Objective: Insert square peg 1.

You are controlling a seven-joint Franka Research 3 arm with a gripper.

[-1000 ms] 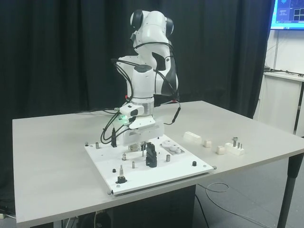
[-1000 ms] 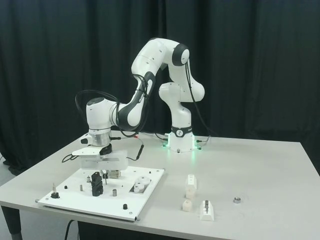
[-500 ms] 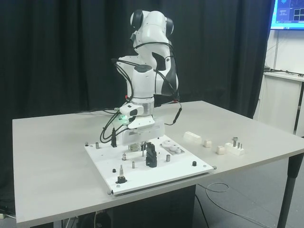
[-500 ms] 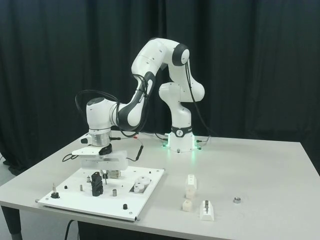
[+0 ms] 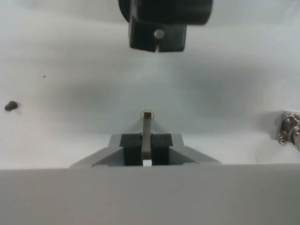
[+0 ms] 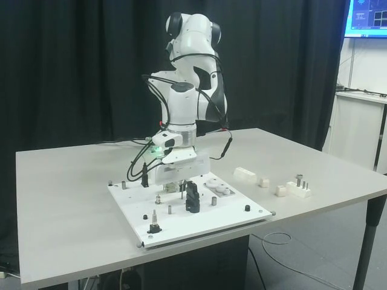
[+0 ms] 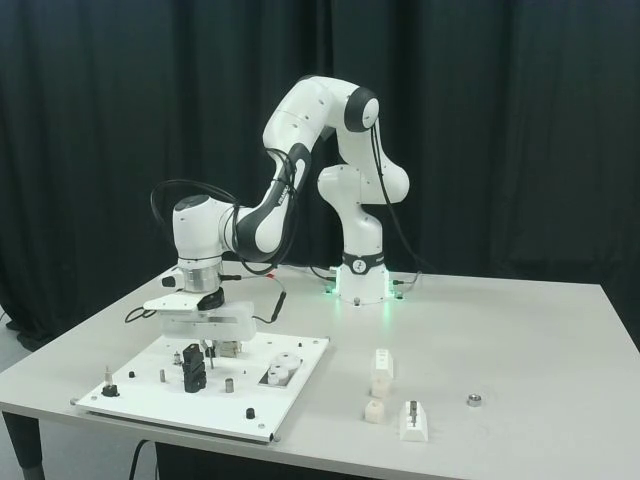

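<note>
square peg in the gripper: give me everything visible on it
The square peg is a thin grey bar of square section, metallic by its look, with a flat end face. The gripper is shut on it, black pads touching two opposite sides. It points down at the white board, its tip at a small round socket. Whether the tip has entered cannot be told. In the room views it is barely discernible under the gripper.

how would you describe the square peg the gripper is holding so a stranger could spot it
Find the white board on the grey table, then the gripper low over it. The square peg is the thin grey bar clamped between its fingers, pointing down at the board; unlike the pegs standing around it, it is held.
</note>
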